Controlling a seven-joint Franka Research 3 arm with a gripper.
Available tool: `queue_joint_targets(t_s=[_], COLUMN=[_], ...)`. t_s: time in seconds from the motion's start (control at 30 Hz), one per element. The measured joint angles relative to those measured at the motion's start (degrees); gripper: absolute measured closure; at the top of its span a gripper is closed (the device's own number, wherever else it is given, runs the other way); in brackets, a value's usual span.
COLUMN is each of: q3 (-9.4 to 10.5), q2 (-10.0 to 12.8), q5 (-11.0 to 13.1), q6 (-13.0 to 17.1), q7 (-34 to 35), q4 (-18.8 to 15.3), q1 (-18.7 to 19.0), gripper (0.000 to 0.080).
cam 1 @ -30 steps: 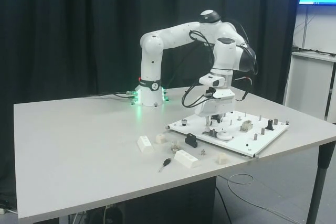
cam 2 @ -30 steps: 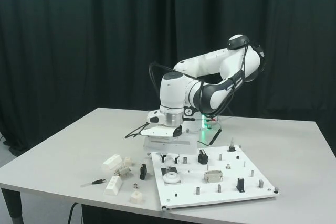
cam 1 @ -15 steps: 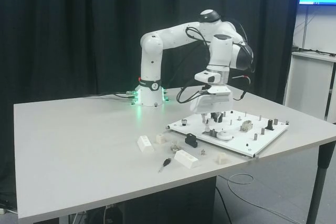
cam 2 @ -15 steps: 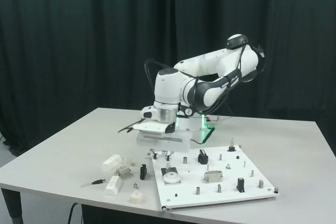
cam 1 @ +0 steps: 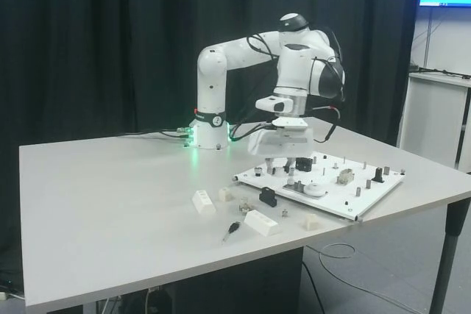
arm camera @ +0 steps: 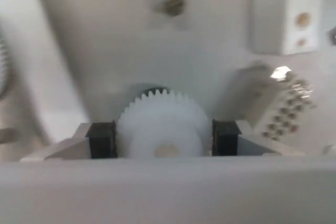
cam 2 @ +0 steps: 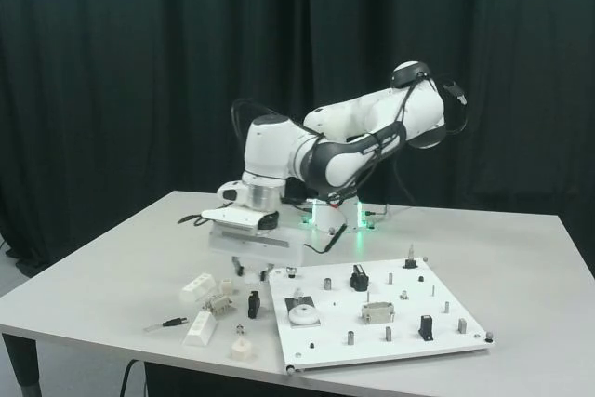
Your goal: Place medium gear.
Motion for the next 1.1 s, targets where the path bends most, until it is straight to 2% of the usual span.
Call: queue_joint_targets(t_s=[0.43, 0.9, 1.1], q3=[0.6, 3.36, 4.69], q2=[1.05, 2.23, 2.55], q5=[0.01, 0.06, 0.77], q6=[0.0, -0.15, -0.15], q7=[-6.02, -12.01, -14.23], q4=[4.8, 9.07, 10.53], q1=[-9.22, -17.77, -20.81], gripper=[0.041, 0.041, 0.041])
